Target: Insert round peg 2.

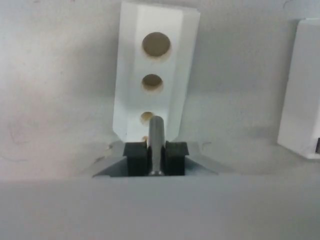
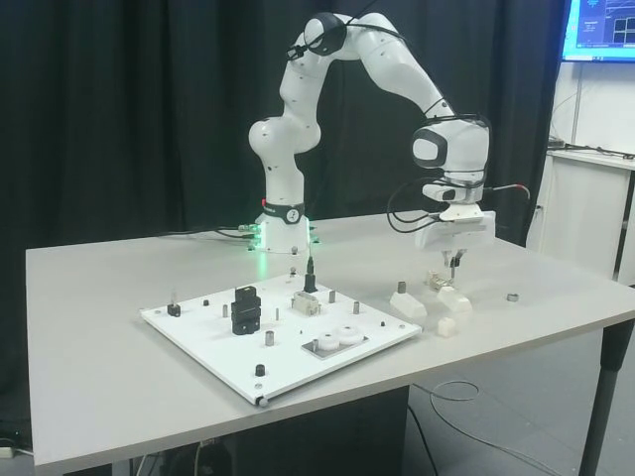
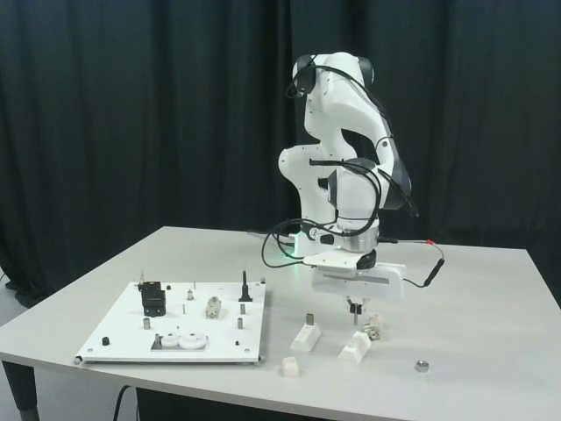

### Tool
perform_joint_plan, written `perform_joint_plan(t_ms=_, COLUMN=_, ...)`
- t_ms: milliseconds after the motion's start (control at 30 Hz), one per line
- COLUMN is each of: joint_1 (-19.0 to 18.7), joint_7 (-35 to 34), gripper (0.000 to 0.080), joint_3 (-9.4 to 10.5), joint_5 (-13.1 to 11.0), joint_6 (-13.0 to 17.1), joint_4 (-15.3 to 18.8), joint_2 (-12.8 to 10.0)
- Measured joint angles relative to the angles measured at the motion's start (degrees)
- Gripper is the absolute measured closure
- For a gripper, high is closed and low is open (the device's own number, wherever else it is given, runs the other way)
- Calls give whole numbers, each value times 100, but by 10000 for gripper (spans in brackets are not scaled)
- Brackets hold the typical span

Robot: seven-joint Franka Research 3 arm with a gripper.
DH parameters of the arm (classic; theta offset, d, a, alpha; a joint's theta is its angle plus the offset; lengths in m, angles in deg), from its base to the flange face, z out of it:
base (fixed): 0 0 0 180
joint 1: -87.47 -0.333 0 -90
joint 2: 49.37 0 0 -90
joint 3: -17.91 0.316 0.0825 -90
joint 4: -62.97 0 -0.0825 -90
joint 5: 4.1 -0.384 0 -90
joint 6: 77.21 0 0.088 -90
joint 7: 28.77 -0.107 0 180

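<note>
Between the two black fingertips of the gripper (image 1: 156, 157) stands the round peg (image 1: 156, 142), a grey metal pin clamped upright, its free end just over the smallest hole of the white block (image 1: 155, 75). That block lies on the grey table (image 2: 89, 297) and carries three round holes in a row; the two larger ones are unobstructed. In the wrist view another white block (image 1: 302, 90) sits apart to one side. In the second room view a white wedge-shaped block (image 3: 306, 338) with a short pin and a small white cube (image 3: 289, 367) lie nearby, and a small ring (image 3: 422, 366) rests farther off. A white board (image 3: 114, 338) of parts sits well apart.
</note>
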Motion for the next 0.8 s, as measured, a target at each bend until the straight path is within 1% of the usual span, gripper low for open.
perform_joint_plan(t_ms=533, joint_1=2, joint_7=265, gripper=731, joint_3=-108, joint_5=1, joint_6=-51, joint_4=-57, joint_2=0)
perform_joint_plan(t_ms=800, joint_1=3, joint_7=510, gripper=731, joint_3=-190, joint_5=6, joint_6=-227, joint_4=-173, joint_2=0)
